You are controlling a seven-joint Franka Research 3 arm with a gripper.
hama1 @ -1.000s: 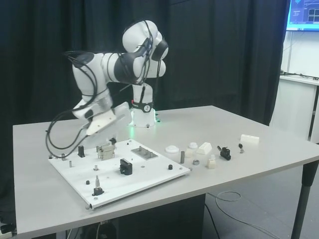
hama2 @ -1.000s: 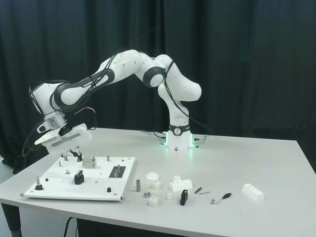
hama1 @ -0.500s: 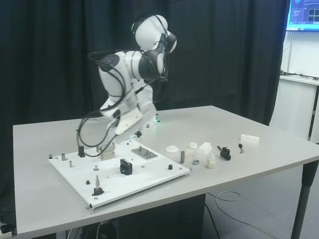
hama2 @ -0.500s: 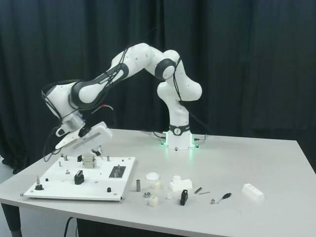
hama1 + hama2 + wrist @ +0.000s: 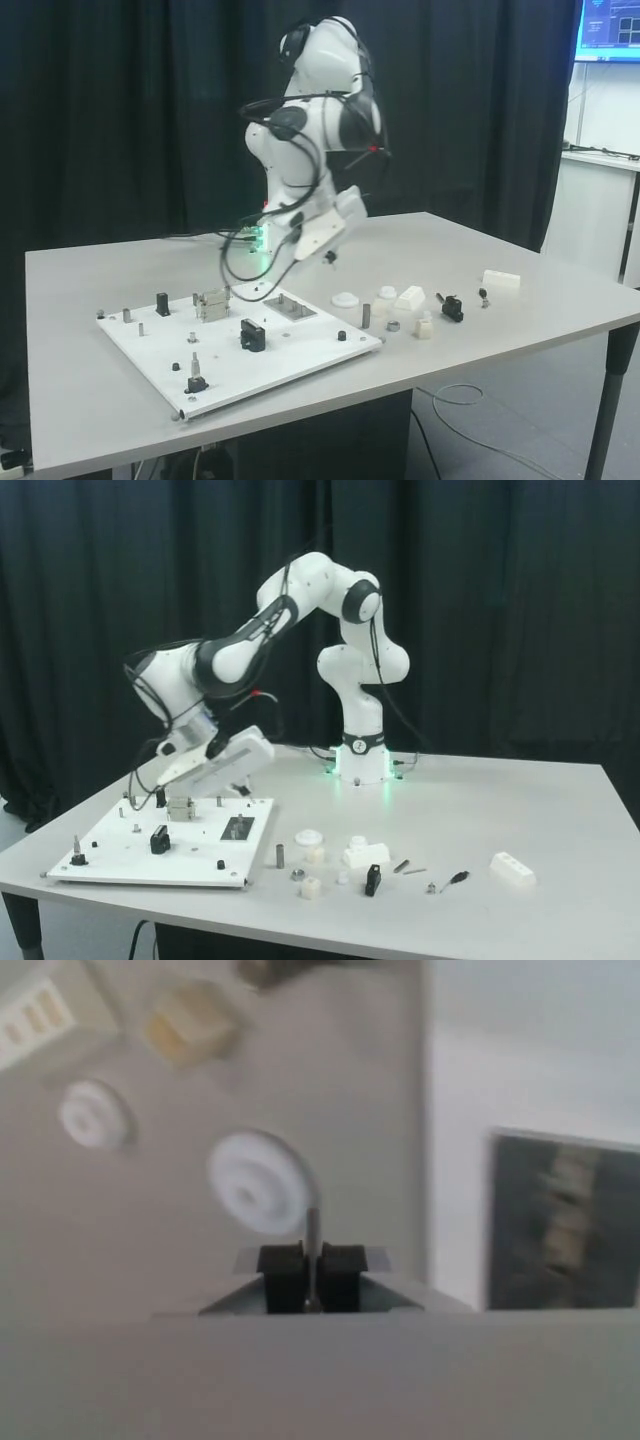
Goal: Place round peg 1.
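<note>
The jaws are clamped on a thin grey round metal peg (too small to see in either room view), held above the grey tabletop near the white assembly board's edge and 1 white round gear.

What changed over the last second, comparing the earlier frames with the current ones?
The arm swung its gripper away from the far corner of the white board, across it towards the loose parts, and rose. It now hangs near the white disc. The fingers are closed on a thin pin. Board and loose parts stayed put.
</note>
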